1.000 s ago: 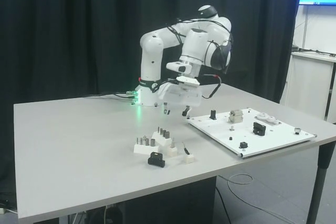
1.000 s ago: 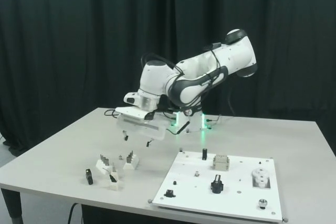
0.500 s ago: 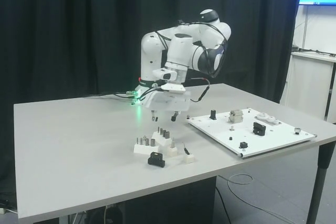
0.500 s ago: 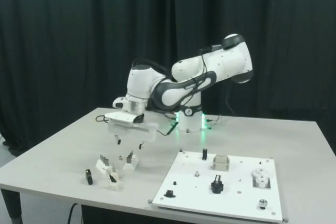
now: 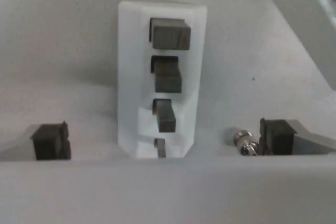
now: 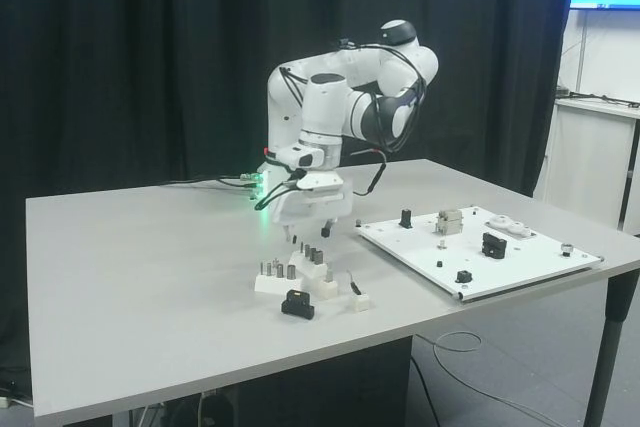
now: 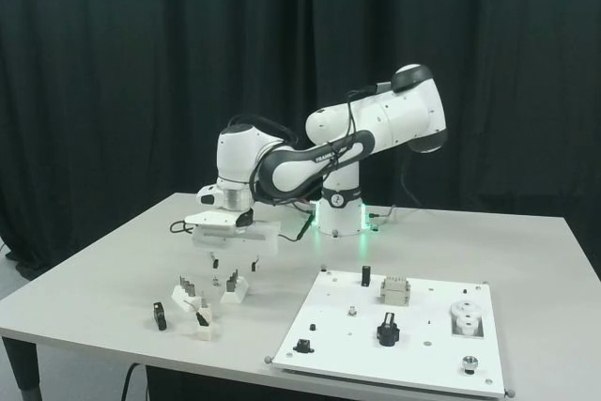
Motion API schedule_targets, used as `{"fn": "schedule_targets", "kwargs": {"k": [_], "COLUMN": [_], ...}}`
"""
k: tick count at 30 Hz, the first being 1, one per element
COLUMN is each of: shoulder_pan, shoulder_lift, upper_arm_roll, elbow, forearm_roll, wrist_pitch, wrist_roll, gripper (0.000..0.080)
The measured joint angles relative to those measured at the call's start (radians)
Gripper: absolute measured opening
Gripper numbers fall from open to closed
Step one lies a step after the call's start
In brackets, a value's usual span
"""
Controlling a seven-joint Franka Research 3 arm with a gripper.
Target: Pick square peg 2.
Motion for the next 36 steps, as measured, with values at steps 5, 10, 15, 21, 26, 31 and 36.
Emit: {"fn": "schedule_targets", "kwargs": {"k": [5,10,15,21,26,31,36], "shoulder_pan": [-0.004,-0.005,-0.005,-0.007,-0.011,-0.015,-0.021], "shoulder_lift": [0.002,0.002,0.004,0.008,0.008,0.009,0.009], "upper_arm_roll": [0.012,0.021,0.025,0.029,0.035,0.038,0.04], "elbow": [0.0,0.0,0.0,0.002,0.006,0.01,0.015], "forearm_roll": [0.009,0.011,0.012,0.012,0.013,0.014,0.014], "wrist_pitch": [-0.001,-0.001,-0.001,-0.001,0.0,0.0,0.0], "wrist_roll": [-0.007,-0.011,-0.011,-0.011,-0.011,-0.011,-0.011], "gripper": [0.08,0.08,0.08,0.08,0.08,0.08,0.08]}}
